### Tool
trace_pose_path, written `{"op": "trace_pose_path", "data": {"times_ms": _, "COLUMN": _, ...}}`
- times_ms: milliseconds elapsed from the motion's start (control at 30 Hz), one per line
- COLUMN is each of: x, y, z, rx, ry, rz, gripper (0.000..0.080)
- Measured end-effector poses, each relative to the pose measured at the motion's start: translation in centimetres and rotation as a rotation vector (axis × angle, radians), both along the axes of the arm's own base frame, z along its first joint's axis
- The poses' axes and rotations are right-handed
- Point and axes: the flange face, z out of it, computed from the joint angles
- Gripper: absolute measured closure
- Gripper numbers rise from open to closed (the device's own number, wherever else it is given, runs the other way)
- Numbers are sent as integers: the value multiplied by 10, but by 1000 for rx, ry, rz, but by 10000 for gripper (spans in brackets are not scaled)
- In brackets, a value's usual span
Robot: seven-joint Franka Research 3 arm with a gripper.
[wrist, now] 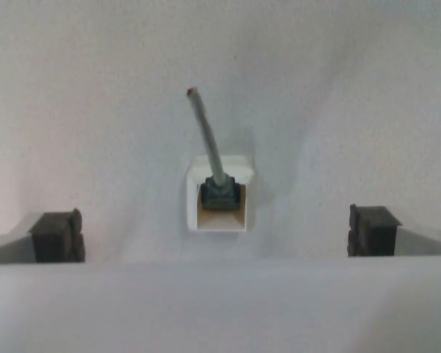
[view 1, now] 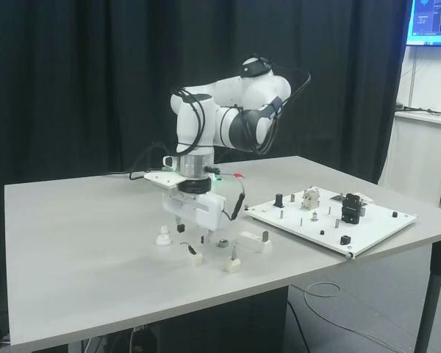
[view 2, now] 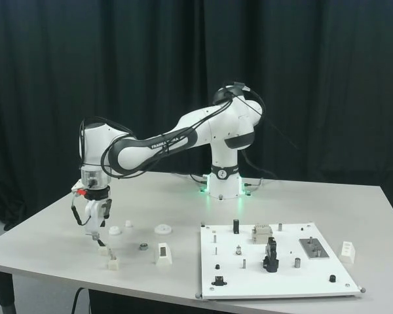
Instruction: Pick USB.
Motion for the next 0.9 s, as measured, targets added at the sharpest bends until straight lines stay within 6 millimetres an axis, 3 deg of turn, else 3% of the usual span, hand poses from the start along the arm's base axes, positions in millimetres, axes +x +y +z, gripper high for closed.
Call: {"op": "trace_pose_path", "data": {"times_ms": 900, "x": -1, "y": 4, "z": 27, "rx": -6, "ry": 8, "rz": 6, "gripper": 3}}
